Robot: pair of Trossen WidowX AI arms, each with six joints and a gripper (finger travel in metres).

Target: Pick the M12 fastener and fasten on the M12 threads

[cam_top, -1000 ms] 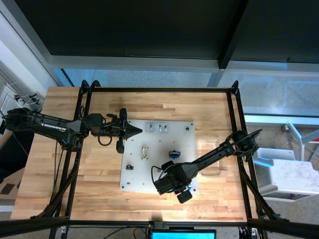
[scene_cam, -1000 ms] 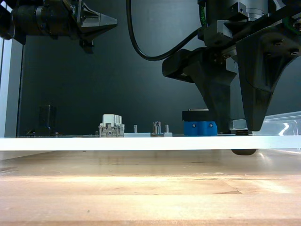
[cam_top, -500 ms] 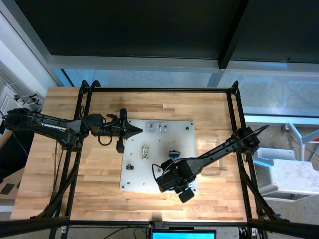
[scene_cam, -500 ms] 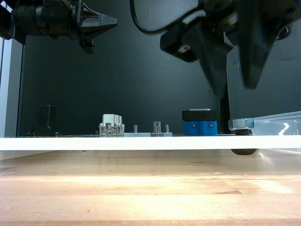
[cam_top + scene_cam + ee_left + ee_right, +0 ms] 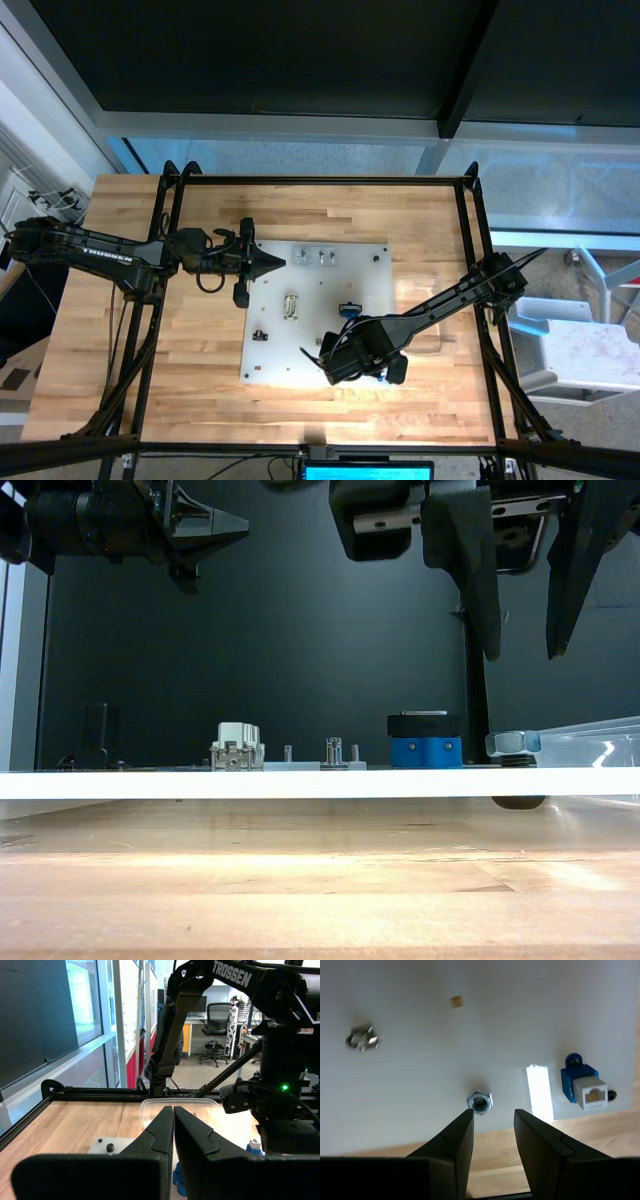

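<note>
nut [image 5: 479, 1102] on stud [image 5: 515, 761], bore up | R tool [image 5: 492, 1112] spread above | L tool [image 5: 173, 1108] pressed-together far-left

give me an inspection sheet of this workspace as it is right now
surface: wooden table with a white board on it.
job's things: silver nut sits on its stud, near the board's near right edge.
clutter: blue-capped piece, grey connector, clear tray.
grippers: right gripper open, hangs above the nut; left gripper shut, high over the board's far left edge.
cables: black loop beside the left gripper.
surroundings: black frame, office chair.
</note>
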